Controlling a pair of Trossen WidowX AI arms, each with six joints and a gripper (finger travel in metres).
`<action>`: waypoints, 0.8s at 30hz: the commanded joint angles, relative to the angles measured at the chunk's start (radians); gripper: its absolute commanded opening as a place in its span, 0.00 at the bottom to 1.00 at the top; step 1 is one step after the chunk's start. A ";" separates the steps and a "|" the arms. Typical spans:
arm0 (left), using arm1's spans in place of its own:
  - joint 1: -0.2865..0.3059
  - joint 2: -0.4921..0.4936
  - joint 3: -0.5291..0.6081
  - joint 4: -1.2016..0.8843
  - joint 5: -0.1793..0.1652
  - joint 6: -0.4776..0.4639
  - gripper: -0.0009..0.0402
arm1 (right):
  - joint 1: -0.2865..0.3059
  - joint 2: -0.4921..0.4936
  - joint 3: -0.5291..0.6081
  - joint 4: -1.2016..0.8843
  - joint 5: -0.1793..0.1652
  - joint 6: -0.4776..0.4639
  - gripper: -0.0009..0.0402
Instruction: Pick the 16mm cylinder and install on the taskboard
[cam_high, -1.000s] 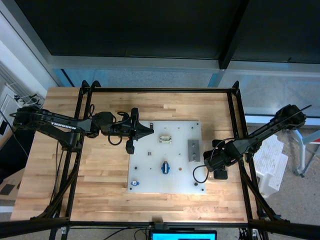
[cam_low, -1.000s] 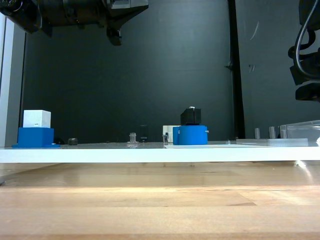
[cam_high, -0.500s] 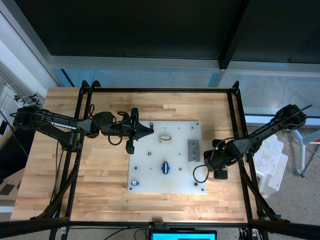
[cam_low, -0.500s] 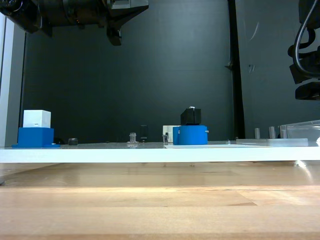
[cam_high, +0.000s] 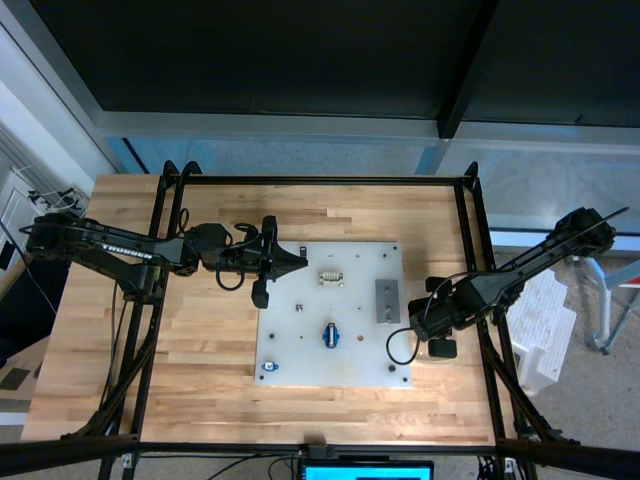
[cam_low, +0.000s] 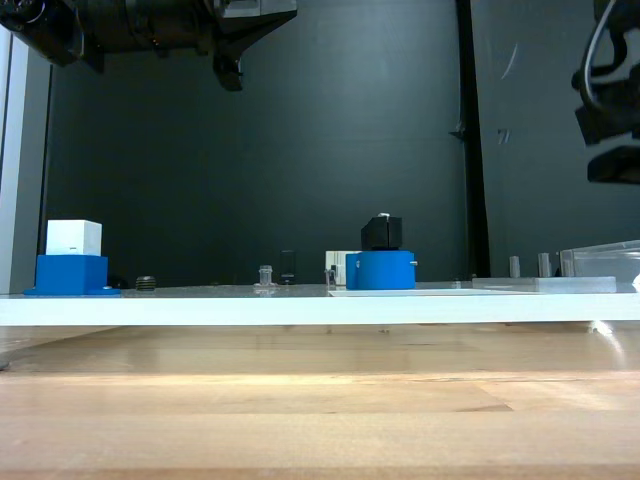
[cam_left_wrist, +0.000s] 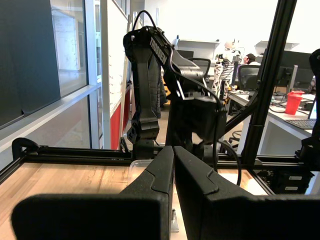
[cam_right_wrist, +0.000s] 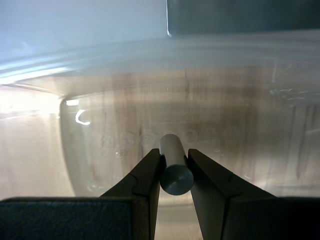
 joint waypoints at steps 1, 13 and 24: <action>0.000 0.000 0.000 0.000 0.000 0.000 0.02 | -0.001 -0.015 0.042 -0.048 -0.001 0.000 0.04; 0.000 0.000 0.000 0.000 0.000 0.000 0.02 | -0.001 -0.026 0.143 -0.142 0.000 -0.009 0.04; 0.000 0.000 0.000 0.000 0.000 0.000 0.02 | -0.033 0.080 0.261 -0.144 0.000 -0.035 0.03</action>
